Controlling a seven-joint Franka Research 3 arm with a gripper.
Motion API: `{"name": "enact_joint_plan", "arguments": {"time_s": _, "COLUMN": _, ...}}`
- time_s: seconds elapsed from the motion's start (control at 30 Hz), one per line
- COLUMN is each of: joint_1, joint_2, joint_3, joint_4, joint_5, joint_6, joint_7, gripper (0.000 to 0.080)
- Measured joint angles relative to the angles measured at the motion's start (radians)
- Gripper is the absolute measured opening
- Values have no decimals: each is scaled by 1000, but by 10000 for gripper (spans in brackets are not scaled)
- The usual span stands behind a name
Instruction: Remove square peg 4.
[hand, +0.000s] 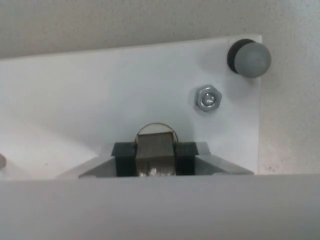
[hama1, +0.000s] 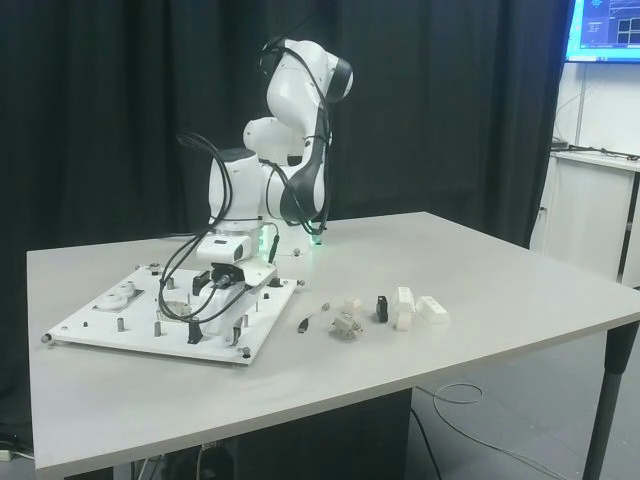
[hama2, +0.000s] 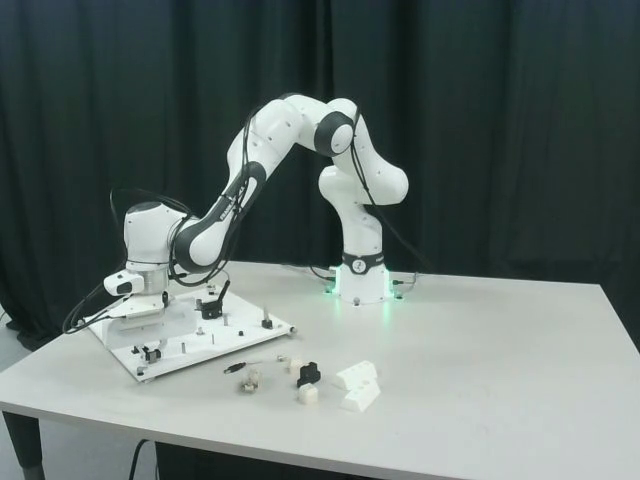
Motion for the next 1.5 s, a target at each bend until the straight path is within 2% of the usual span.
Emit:
{"name": "enact_joint_plan", "arguments": {"time_s": 0.5, "joint_1": -1, "joint_2": 0, "joint_3": -3, "joint_4": 8, "joint_5": 2, "joint_6": -16, "joint_7": 1, "gripper": 156}}
{"name": "enact_joint_plan", "arguments": {"time_s": 1.1, "joint_1": -1, "joint_2": -6, "joint_3": -26, "joint_4": 47, "joint_5": 3, "joint_6": -103, "joint_7": 5, "gripper": 156}}
{"name": "enact_joint_plan", "arguments": {"time_s": 1.5, "joint_1": -1, "joint_2": -12, "joint_3": -33, "joint_4": 55, "joint_5": 3, "joint_6": -125, "joint_7": 14, "gripper": 156}}
